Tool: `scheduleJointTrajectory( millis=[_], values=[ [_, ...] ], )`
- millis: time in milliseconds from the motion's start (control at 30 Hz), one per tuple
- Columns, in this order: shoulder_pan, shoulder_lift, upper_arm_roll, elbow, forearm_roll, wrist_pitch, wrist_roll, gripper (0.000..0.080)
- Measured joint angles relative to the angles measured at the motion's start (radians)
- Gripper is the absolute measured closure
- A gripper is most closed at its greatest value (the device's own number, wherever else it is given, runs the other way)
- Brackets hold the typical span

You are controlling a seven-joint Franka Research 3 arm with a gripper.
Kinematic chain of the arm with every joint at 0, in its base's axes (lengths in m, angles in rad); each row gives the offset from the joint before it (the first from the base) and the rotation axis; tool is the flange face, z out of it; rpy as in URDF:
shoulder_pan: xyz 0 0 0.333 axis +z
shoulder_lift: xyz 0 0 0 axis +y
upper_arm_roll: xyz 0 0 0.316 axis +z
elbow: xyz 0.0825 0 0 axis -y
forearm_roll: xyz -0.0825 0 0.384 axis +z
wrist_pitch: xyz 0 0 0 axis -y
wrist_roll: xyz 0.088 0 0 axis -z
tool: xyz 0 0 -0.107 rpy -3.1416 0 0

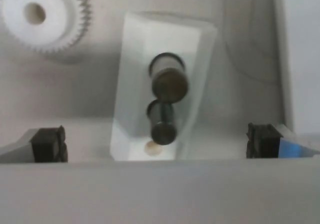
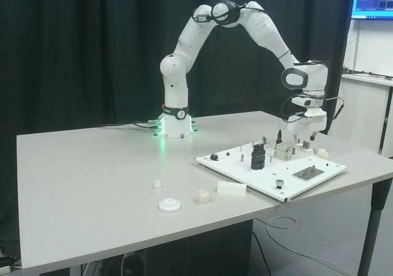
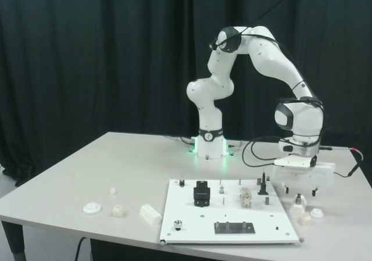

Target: Pick round peg 3.

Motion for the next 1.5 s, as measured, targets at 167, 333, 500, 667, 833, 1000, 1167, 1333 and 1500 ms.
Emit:
scheduleJointTrajectory(
  millis=[167, 333, 500, 667, 833, 1000, 1167, 1333, 1500],
  values=[
    [0.01, 0.01, 0.0, 0.001, 0.003, 0.01, 0.001, 0.0003],
    [0.012, 0.015, 0.0, 0.001, 0.003, 0.017, 0.005, 0.0003],
    [0.012, 0.02, -0.001, 0.001, 0.003, 0.018, 0.014, 0.0003],
    [0.012, 0.022, -0.002, 0.001, 0.003, 0.021, 0.033, 0.0126],
    [0.012, 0.022, -0.002, 0.001, 0.003, 0.031, 0.045, 0.0306],
    [0.012, 0.022, -0.002, 0.001, 0.003, 0.036, 0.046, 0.0494],
    [0.013, 0.022, -0.002, 0.001, 0.003, 0.036, 0.046, 0.0671],
    [0.015, 0.022, -0.002, 0.001, 0.003, 0.036, 0.046, 0.0671],
    [0.021, 0.018, -0.002, 0.001, 0.003, 0.032, 0.047, 0.0689]
  ],
)
